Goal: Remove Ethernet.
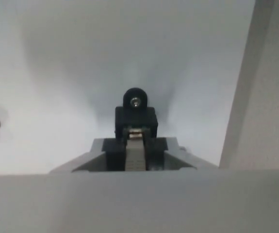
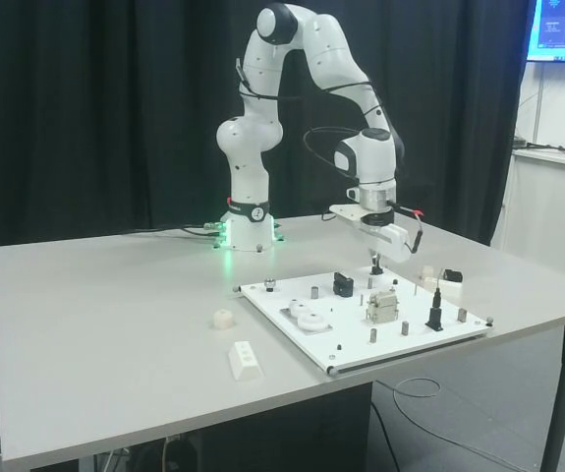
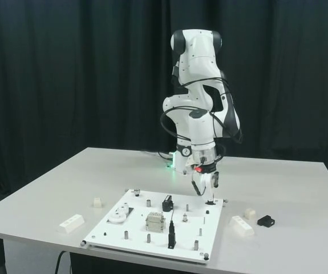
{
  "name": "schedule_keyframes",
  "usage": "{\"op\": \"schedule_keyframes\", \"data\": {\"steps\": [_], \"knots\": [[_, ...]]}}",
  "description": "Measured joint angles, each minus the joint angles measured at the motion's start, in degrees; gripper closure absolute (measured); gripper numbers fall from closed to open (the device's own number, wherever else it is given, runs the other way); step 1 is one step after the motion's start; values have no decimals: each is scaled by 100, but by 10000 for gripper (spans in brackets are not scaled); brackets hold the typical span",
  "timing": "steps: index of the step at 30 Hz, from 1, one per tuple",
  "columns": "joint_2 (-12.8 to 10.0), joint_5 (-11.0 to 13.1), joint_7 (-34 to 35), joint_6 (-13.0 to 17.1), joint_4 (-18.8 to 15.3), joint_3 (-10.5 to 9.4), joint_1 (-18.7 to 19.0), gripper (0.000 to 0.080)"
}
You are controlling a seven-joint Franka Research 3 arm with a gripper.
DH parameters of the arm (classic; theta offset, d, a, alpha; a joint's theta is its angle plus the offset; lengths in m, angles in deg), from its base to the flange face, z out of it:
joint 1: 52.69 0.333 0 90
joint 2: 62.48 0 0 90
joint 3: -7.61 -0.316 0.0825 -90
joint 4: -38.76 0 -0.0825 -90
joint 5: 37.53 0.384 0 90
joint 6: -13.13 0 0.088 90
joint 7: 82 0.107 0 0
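Gripper (image 2: 376, 258) hanging low over the far edge of the white board (image 2: 292, 293).

Wrist view alone is showing the fingers closing on the black Ethernet plug (image 1: 135, 116) at frame centre; both room views are showing bare grey table (image 2: 105, 295) lying left.

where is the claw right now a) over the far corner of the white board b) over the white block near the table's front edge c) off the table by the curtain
a: the claw sits low at the far corner of the white board, well away from the white block.
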Motion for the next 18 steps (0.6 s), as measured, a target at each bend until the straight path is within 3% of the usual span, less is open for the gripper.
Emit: {"op": "schedule_keyframes", "data": {"steps": [5, 11, 18], "knots": [[85, 33, 18, -90, 0, 33, 1, 723], [348, 28, 18, -365, 7, 79, 2, 723], [698, -206, 68, -770, 13, 139, 2, 723]]}}
